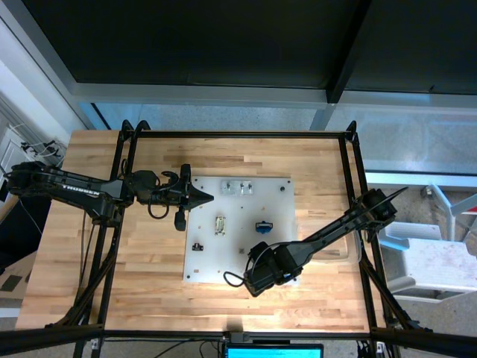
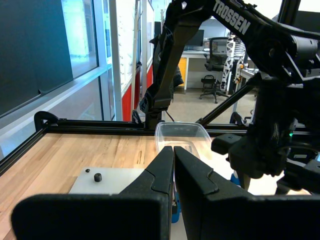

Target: Unfasten the M12 fastener and place in the container

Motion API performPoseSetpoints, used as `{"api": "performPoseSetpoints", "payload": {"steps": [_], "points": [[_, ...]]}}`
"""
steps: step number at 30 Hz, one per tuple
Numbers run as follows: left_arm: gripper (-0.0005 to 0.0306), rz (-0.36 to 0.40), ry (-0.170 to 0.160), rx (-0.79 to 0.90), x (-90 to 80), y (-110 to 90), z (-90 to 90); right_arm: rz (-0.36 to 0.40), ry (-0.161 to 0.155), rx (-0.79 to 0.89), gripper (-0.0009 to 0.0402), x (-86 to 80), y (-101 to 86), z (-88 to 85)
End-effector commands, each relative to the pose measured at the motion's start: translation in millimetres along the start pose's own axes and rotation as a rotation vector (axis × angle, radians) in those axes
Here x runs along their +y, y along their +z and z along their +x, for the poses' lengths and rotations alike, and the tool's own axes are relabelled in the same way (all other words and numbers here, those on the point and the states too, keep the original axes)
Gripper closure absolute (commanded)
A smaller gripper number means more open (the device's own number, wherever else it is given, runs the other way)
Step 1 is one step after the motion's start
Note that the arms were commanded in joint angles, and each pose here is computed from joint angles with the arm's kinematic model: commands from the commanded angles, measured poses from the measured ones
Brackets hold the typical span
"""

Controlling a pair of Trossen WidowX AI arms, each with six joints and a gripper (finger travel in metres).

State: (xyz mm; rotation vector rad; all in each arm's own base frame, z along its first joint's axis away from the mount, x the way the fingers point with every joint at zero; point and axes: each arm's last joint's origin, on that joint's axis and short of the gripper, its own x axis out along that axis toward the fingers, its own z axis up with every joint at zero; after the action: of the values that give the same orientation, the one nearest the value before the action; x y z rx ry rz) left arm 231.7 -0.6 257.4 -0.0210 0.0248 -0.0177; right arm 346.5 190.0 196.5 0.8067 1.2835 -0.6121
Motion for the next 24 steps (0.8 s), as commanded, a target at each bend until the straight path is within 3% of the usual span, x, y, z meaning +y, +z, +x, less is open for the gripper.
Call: {"api": "performPoseSetpoints", "payload": {"steps": [1, 11, 24], "points": [[0.0300, 0.000, 0.000, 0.000, 0.0, 0.0, 0.0, -0.003, -0.010, 0.002, 0.0175, 2.4, 0.0, 7.9], [0.0300, 0.000, 0.000, 0.000, 0.0, 0.0, 0.0, 0.002, -0.020, -0.017, 0.0228, 2.9, 2.1, 13.3], [0.0300, 0.000, 0.000, 0.000, 0.0, 0.0, 0.0, -0.002, -0.026, -0.016, 0.0346, 2.1, 3.5, 13.4]]}}
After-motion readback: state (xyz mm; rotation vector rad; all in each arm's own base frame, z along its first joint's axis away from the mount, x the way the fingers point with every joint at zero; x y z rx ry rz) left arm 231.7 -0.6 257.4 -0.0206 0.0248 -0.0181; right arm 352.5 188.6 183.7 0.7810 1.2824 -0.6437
